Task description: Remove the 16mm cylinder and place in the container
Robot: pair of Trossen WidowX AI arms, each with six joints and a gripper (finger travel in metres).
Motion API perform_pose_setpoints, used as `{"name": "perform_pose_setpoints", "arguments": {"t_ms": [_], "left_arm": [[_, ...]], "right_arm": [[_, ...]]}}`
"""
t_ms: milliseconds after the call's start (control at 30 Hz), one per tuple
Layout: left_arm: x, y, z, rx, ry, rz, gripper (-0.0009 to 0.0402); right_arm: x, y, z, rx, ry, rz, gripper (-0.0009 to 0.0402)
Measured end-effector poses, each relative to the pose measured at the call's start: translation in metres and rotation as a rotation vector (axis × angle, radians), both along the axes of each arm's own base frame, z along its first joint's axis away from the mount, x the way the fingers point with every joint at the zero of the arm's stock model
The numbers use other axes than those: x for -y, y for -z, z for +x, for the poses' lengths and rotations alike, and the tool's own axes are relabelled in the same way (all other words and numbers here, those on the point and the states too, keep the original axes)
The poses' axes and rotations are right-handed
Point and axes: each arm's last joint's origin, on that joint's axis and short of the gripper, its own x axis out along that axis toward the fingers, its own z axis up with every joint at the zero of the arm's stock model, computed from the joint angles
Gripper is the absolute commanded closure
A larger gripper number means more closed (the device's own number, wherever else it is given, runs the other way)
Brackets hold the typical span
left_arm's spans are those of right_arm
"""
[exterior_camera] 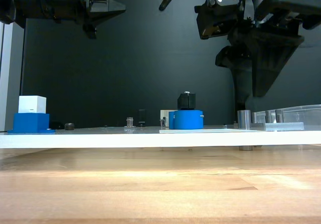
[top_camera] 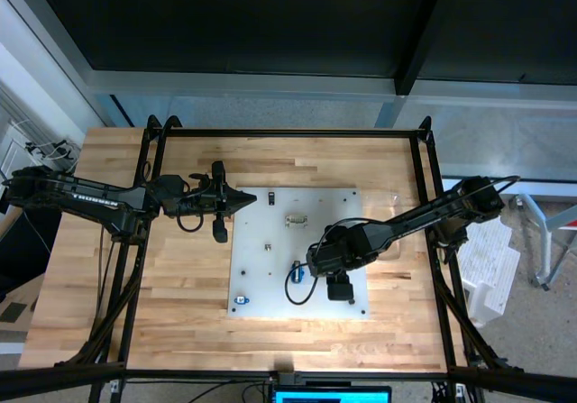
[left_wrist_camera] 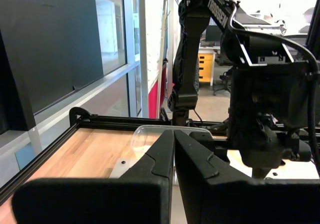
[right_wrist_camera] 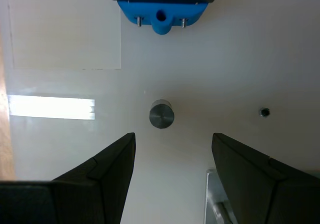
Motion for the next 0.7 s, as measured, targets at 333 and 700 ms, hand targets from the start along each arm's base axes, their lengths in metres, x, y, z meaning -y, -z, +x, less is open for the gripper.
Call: {"name": "perform_pose_setpoints", "arguments": {"t_ms": [333,700], "left_arm": [[0.000,0.000,0.000,0.000,0.000,0.000,0.0393],[0.000,0.000,0.000,0.000,0.000,0.000,0.0393]], "right_arm": [[-0.003,0.008,0.004,0.001,-0.003,0.001,0.0181],[-0.005,0.016,0.009,-0.002,-0.006,0.000,0.0181]]}}
